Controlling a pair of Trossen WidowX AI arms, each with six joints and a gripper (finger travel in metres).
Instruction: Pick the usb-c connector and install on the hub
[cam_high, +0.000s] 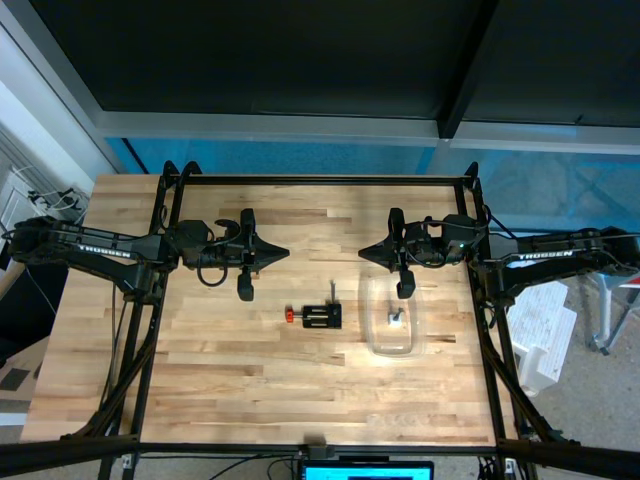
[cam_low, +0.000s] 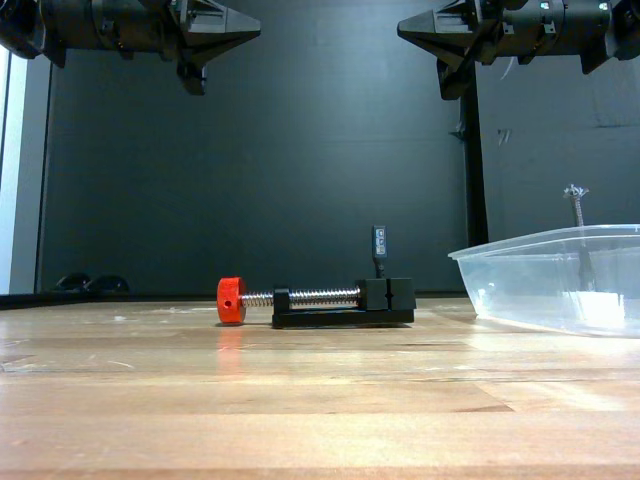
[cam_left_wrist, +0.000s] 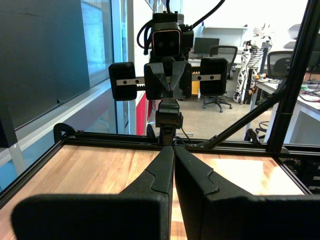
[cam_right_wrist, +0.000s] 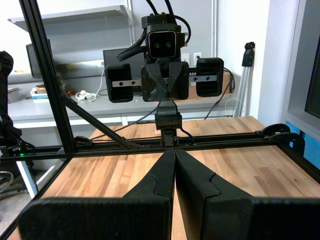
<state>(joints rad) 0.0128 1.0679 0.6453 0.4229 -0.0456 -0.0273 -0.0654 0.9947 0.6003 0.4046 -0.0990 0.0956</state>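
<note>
The hub (cam_high: 321, 317) is a small black block with an orange-red knob (cam_high: 290, 315) and lies at mid-table; in the low view the hub (cam_low: 345, 303) shows a thin dark rod (cam_low: 379, 246) standing up from it. In the clear tray (cam_high: 378, 345) lies a tiny dark piece, apparently the usb-c connector (cam_high: 397, 319), beside something whitish. My left gripper (cam_high: 285, 253) hovers high, behind and left of the hub, shut and empty, fingers pressed together (cam_left_wrist: 165, 170). My right gripper (cam_high: 363, 252) faces it from the right, behind the tray, also shut and empty (cam_right_wrist: 175, 152).
A black metal frame (cam_high: 320, 181) runs around the wooden table. The tray (cam_low: 560, 275) stands just right of the hub, with a thin grey stem (cam_low: 577, 205) sticking up inside it. A screen (cam_high: 367, 470) sits at the near edge.
</note>
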